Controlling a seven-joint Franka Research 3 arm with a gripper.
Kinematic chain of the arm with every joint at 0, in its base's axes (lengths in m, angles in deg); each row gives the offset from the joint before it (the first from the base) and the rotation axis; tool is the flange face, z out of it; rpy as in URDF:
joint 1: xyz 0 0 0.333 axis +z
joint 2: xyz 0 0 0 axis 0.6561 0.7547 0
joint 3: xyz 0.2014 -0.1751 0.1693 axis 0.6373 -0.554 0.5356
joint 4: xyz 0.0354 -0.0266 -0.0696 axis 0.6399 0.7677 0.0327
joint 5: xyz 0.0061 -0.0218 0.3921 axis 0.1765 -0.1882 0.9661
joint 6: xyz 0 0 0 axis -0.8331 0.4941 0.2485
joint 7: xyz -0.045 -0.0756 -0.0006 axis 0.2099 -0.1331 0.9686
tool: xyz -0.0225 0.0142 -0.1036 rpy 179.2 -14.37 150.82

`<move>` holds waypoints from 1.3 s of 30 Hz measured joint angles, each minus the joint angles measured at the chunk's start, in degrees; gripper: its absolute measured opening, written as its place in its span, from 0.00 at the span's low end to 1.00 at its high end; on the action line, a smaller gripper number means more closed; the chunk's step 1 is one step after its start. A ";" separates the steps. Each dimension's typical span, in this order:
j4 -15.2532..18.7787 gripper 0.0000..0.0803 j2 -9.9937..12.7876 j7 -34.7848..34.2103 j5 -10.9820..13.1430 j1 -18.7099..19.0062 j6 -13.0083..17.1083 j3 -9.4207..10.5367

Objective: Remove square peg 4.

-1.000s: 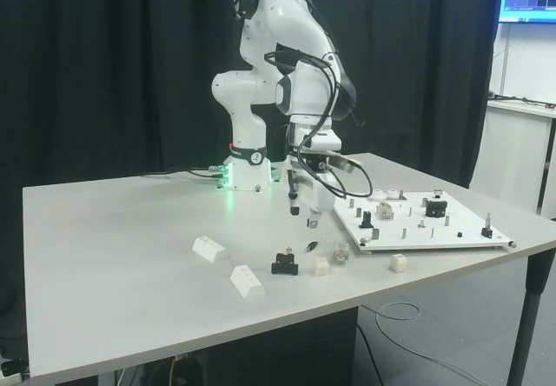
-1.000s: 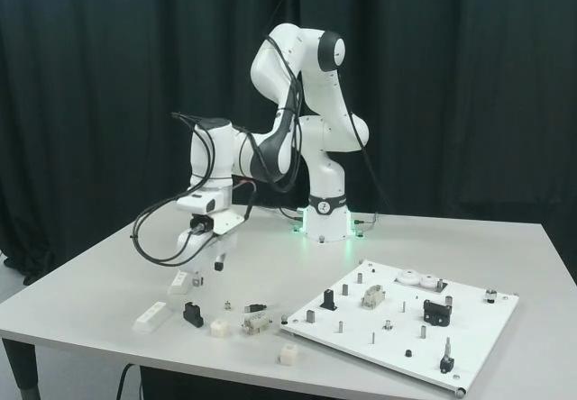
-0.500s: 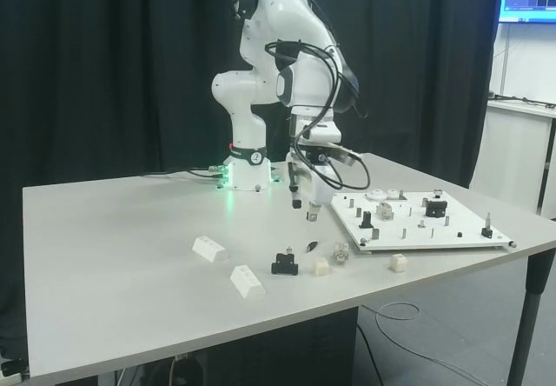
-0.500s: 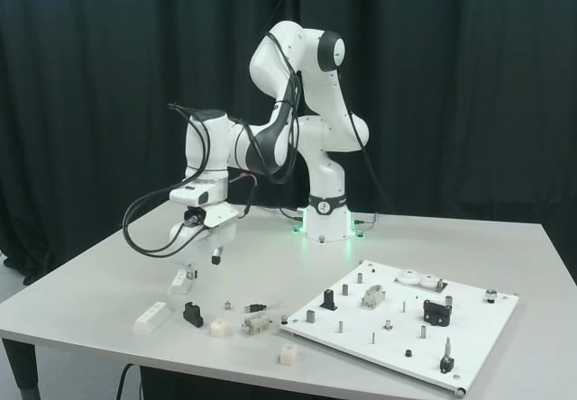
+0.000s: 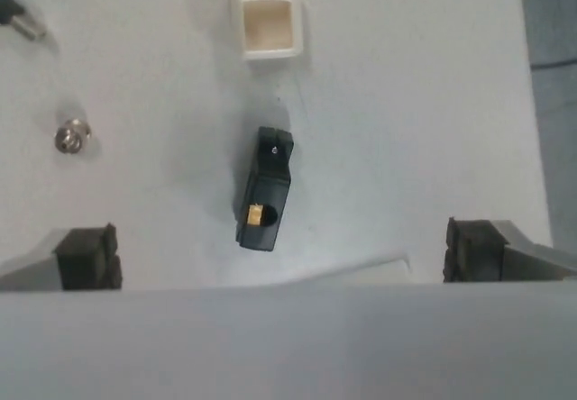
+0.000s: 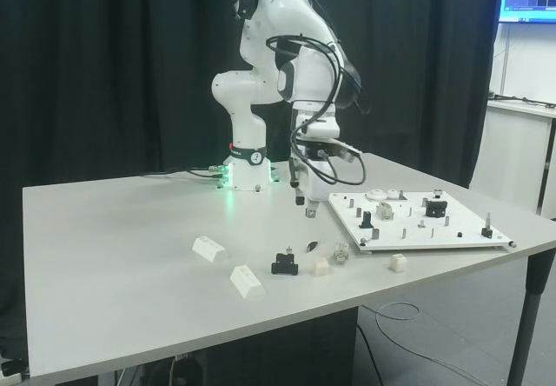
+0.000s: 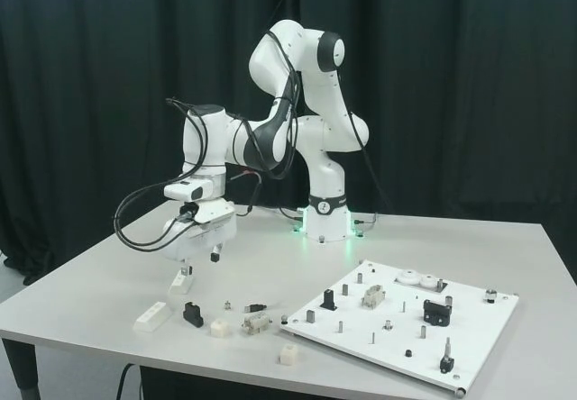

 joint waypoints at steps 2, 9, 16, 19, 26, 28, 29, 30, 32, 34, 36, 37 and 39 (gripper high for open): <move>-0.31 1.00 0.14 -3.09 0.00 0.02 -0.20 0.00; -0.72 1.00 0.40 -16.03 0.06 0.67 -0.43 0.17; -0.72 1.00 0.42 -30.37 0.42 1.77 -0.84 1.14; -0.72 1.00 0.42 -36.53 0.74 2.48 -1.06 1.59; -0.80 1.00 0.42 -53.60 1.85 4.32 -1.95 2.69; -0.84 1.00 0.41 -59.37 2.51 4.96 -1.99 2.84; -0.86 1.00 0.40 -62.22 2.70 5.31 -1.99 2.91; -0.88 1.00 0.39 -64.76 2.78 5.65 -1.99 3.00; -0.90 1.00 0.36 -68.93 2.88 6.35 -1.99 3.13; -0.90 1.00 0.33 -72.41 3.07 7.06 -2.01 3.24; -0.90 1.00 0.32 -75.67 3.28 7.72 -2.07 3.33; -0.90 1.00 0.32 -77.22 3.40 8.04 -2.12 3.38; -0.90 1.00 0.32 -80.04 3.73 8.58 -2.19 3.58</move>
